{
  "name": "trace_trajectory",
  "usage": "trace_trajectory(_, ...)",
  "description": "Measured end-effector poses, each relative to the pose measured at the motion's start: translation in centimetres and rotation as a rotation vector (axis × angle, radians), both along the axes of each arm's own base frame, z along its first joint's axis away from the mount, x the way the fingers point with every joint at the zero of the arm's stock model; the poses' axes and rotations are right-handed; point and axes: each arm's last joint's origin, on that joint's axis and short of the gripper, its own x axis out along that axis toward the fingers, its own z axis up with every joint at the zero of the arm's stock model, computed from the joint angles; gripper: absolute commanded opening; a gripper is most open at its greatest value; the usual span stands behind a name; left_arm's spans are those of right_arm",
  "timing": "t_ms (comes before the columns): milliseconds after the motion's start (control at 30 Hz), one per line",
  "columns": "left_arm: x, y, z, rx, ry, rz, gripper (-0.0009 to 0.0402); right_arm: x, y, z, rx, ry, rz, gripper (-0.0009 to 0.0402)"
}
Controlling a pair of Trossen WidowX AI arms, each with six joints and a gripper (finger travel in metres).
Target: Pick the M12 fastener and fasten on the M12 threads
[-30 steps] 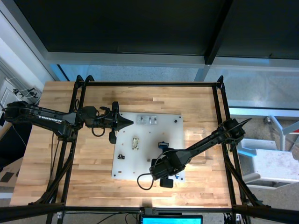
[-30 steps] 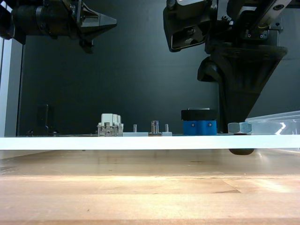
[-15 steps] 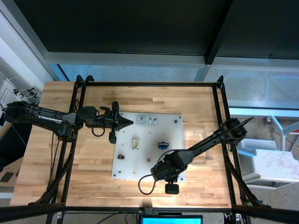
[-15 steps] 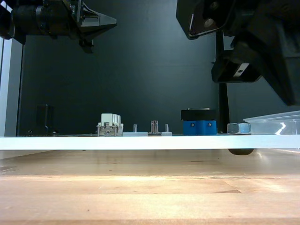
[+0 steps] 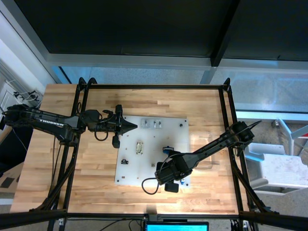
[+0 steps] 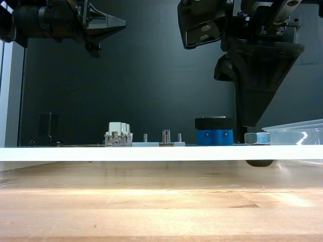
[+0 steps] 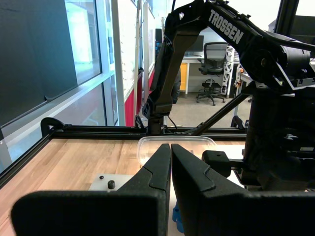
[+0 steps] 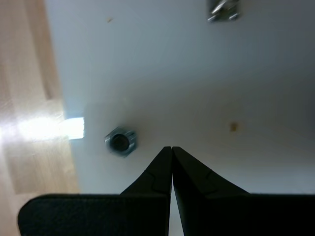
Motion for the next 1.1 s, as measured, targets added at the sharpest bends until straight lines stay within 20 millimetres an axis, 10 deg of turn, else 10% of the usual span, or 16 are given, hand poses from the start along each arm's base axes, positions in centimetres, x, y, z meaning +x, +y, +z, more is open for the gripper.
trace_trajectory(700,0.0,0.0,0.0,0.0,0.0,0.0,0.0,0.1,1.1,-0.9,0.257,0.115,0.083,0.0)
trace_trajectory(1100,0.0,0.0,0.0,0.0,0.0,0.0,0.0,0.0,0.5,-0.2,0.124,0.047,0.032,0.0)
